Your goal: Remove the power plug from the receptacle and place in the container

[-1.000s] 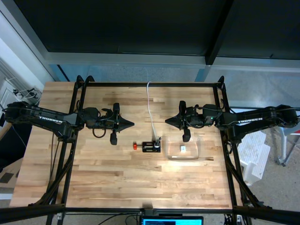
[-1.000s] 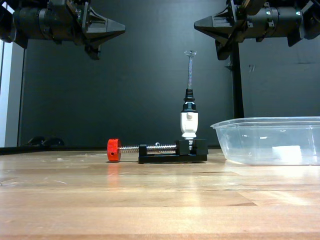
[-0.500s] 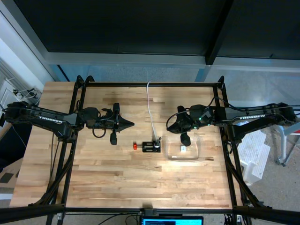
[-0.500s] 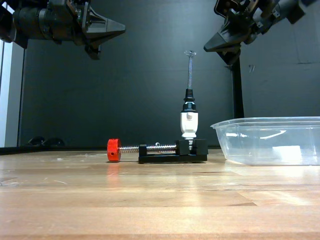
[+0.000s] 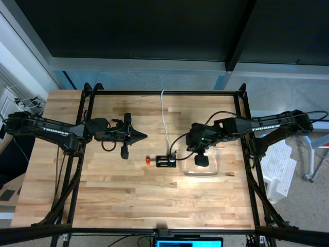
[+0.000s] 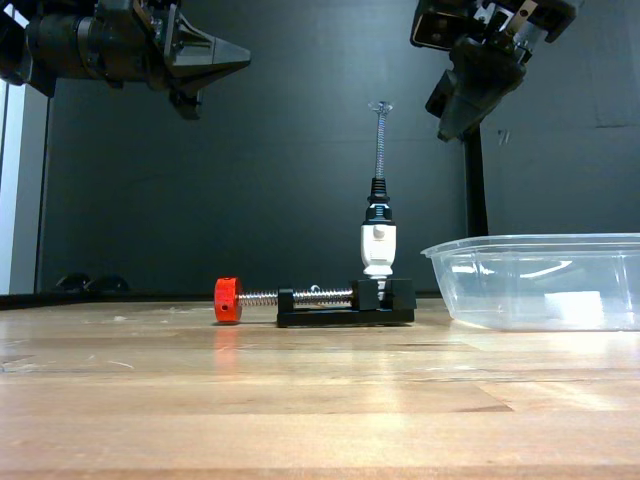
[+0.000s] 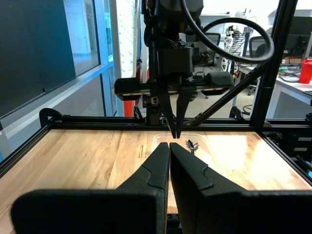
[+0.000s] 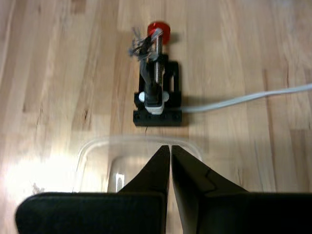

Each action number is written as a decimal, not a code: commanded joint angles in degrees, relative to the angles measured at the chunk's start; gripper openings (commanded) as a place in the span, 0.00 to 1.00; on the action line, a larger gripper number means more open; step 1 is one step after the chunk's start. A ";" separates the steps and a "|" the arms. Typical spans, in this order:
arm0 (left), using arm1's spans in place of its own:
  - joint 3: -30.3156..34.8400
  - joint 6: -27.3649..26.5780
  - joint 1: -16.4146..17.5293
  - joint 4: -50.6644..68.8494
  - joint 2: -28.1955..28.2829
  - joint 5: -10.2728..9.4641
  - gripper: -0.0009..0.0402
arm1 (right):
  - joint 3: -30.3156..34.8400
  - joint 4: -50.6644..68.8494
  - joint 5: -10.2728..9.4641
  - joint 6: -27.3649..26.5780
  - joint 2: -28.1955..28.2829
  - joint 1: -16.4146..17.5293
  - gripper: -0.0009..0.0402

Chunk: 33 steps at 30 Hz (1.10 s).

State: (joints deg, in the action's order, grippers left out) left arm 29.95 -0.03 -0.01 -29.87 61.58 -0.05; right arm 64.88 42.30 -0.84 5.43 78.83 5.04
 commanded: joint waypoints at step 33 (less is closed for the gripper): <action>0.00 0.02 0.02 0.00 0.02 0.02 0.02 | 18.99 8.00 4.87 0.33 24.48 2.93 0.57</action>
